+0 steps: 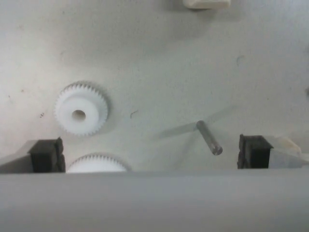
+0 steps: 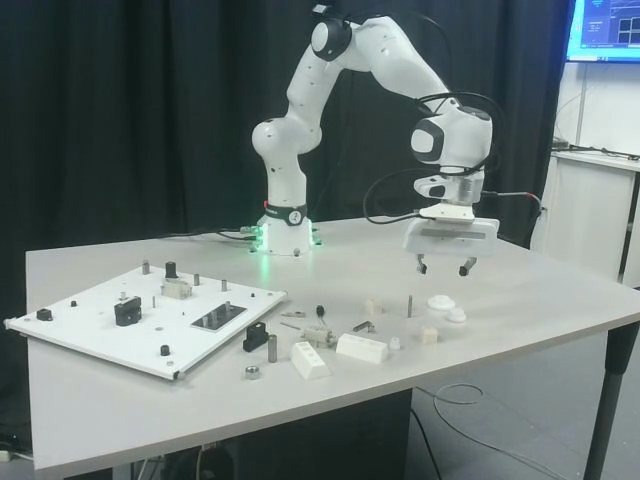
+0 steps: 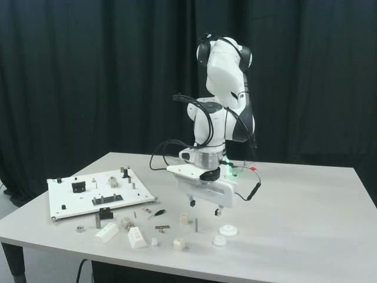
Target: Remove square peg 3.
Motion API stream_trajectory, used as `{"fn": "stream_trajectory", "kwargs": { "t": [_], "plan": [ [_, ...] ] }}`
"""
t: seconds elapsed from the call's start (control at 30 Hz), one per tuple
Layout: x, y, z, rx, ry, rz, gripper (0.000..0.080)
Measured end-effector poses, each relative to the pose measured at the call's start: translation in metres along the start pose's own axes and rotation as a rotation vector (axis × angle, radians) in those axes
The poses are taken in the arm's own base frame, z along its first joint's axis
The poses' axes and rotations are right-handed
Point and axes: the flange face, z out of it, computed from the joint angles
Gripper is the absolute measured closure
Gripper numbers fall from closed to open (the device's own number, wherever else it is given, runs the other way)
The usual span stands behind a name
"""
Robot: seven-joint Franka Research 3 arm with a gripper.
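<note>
Pincer (image 1: 149,153) is held wide open and empty above the worktop (image 1: 159,63). No square peg can be identified; the upright pin (image 1: 209,137) appears stiff, light, slippery.

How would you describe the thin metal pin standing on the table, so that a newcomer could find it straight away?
Start at the gripper, which hangs open above the grey table. Just below it stand two white gears and, beside them, the pin. It is the one slim, upright grey rod there; the gears are flat, toothed discs.
</note>
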Motion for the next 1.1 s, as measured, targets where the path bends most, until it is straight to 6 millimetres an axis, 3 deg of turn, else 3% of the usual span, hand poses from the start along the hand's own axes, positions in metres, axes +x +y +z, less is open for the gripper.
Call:
{"fn": "stream_trajectory", "kwargs": {
  "t": [0.53, 1.1],
  "plan": [
    [0.008, 0.002, 0.001, -0.007, 0.015, 0.002, 0.0003],
    [0.056, 0.028, 0.008, -0.091, 0.043, 0.033, 0.0003]
  ]
}}
